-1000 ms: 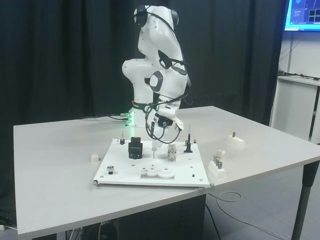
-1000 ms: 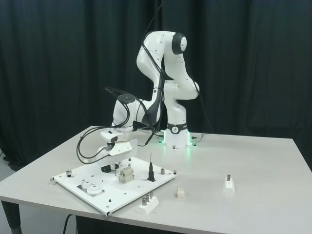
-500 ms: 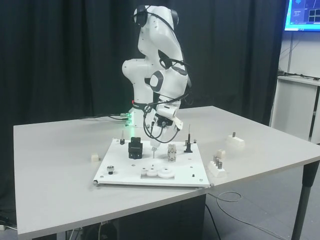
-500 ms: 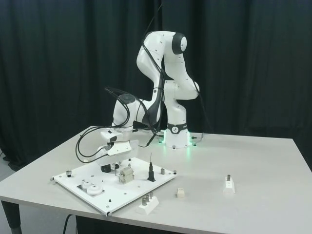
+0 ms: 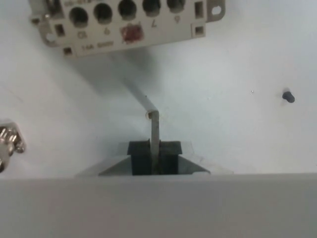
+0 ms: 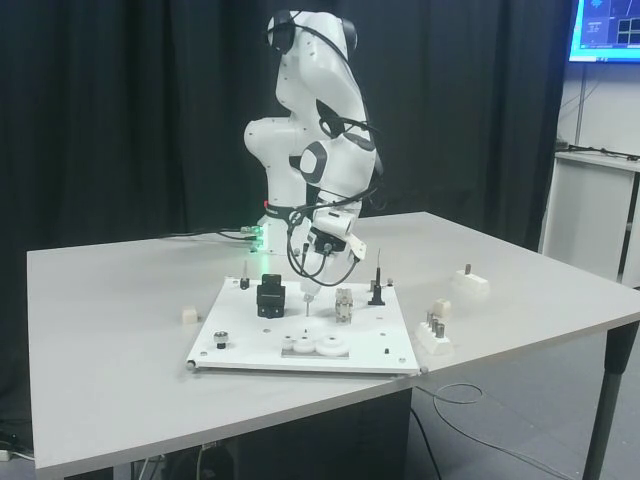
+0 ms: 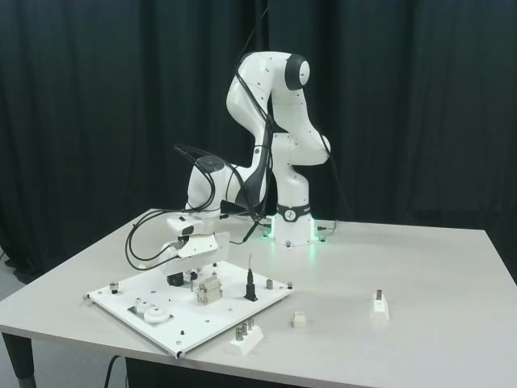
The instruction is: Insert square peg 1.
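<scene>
My gripper [image 5: 155,158] is shut on a thin grey square peg [image 5: 154,131], which points straight down. The peg's tip meets a small hole [image 5: 150,115] in the white board [image 5: 223,114]. In the first room view the gripper [image 6: 309,288] stands low over the middle of the board [image 6: 250,335], between the black block [image 6: 270,298] and the grey connector block [image 6: 345,304]. From the second room view the gripper [image 7: 192,268] hangs over the board's [image 7: 194,323] far part, just behind the connector block [image 7: 210,291].
On the board stand white gears [image 6: 316,347], a black stand with an upright pin [image 6: 377,289] and a small black screw [image 5: 288,96]. Beside the board on the grey table [image 6: 110,330] are a white peg holder [image 6: 435,335], two small white cubes [image 6: 188,315] [image 6: 441,306] and a white block [image 6: 470,281].
The wrist has shifted slightly up and toward the black block. The peg stays held over the same spot on the board.
</scene>
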### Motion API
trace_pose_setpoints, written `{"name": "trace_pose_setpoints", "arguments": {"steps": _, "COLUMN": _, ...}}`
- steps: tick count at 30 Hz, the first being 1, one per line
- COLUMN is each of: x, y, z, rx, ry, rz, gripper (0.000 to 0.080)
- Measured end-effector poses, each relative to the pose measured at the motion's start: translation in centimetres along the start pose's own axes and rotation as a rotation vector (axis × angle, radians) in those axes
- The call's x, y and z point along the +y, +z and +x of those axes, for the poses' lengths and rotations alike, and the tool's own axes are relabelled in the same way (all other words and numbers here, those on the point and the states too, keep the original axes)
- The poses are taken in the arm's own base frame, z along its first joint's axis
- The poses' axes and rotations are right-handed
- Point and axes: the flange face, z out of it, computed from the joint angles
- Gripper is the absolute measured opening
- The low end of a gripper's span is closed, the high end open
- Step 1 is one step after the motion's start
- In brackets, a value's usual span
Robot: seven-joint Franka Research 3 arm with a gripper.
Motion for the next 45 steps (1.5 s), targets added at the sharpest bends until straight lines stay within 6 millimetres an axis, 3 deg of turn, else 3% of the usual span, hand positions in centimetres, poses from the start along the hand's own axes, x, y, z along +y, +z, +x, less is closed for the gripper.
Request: {"name": "trace_pose_setpoints", "arguments": {"steps": 45, "x": 0.22, "y": 0.07, "z": 0.1, "rx": -0.003, "ry": 0.0, "rz": -0.004, "gripper": 0.0031}}
